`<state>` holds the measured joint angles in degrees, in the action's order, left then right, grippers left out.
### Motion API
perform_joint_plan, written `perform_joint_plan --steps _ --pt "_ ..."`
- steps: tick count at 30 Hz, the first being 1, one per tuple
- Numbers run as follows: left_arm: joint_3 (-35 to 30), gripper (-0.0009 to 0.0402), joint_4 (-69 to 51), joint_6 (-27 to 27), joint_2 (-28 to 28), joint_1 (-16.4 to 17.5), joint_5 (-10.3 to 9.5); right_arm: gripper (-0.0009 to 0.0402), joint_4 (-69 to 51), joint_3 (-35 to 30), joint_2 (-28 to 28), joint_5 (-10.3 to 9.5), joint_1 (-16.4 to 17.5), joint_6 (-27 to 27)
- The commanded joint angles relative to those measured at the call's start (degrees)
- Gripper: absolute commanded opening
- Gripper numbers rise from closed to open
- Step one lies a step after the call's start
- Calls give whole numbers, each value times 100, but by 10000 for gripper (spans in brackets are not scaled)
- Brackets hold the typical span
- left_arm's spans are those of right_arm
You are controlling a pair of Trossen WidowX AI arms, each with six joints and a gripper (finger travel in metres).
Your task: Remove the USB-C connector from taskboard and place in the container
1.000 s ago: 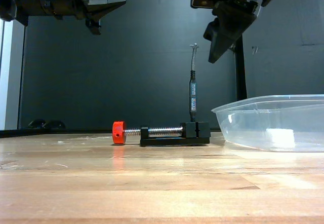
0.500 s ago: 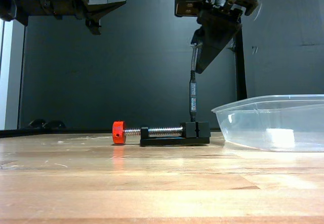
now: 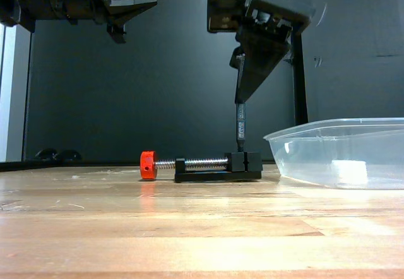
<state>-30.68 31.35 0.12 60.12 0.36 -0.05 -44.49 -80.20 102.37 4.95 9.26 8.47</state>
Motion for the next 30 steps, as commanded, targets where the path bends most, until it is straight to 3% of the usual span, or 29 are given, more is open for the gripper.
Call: perform_joint_plan --steps 1,21,30 --pt "-2 0 2 0 0 2 2 144 35 15 31 4 2 0" --pt "-2 0 0 0 0 2 2 97 245 199 31 7 -4 -114" --pt "-2 0 0 0 0 2 2 55 269 203 31 13 -11 -190"
